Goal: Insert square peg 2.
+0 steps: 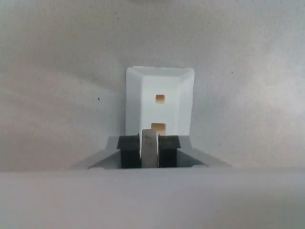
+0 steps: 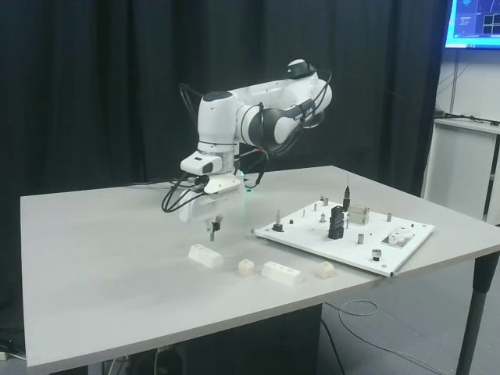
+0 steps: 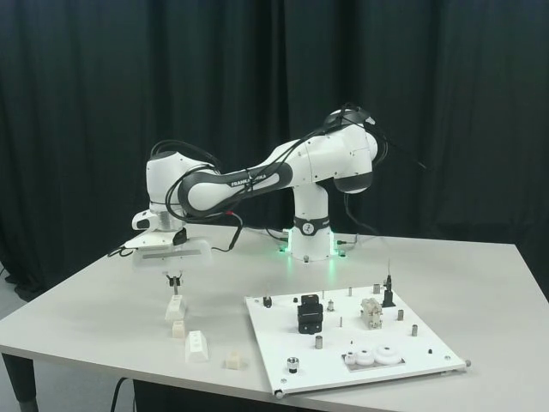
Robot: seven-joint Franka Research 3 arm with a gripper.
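My gripper (image 1: 150, 153) is shut on a small grey square peg (image 1: 150, 143), held upright between the black fingers (image 1: 127, 150). Directly below it lies a white block (image 1: 159, 98) with two square holes, one (image 1: 160, 98) farther off and one (image 1: 158, 128) just beyond the peg's tip. In the first room view the gripper (image 2: 212, 228) hangs a little above that block (image 2: 205, 255) on the grey table. From the second room camera, the gripper (image 3: 174, 280) is likewise over the block (image 3: 175, 308), with a small gap between them.
Three more white blocks (image 2: 245, 267) (image 2: 282, 273) (image 2: 325, 269) lie in a row along the table's front. A white board (image 2: 391, 250) carrying several small parts sits to the right. The arm's base (image 3: 312, 240) stands at the back.
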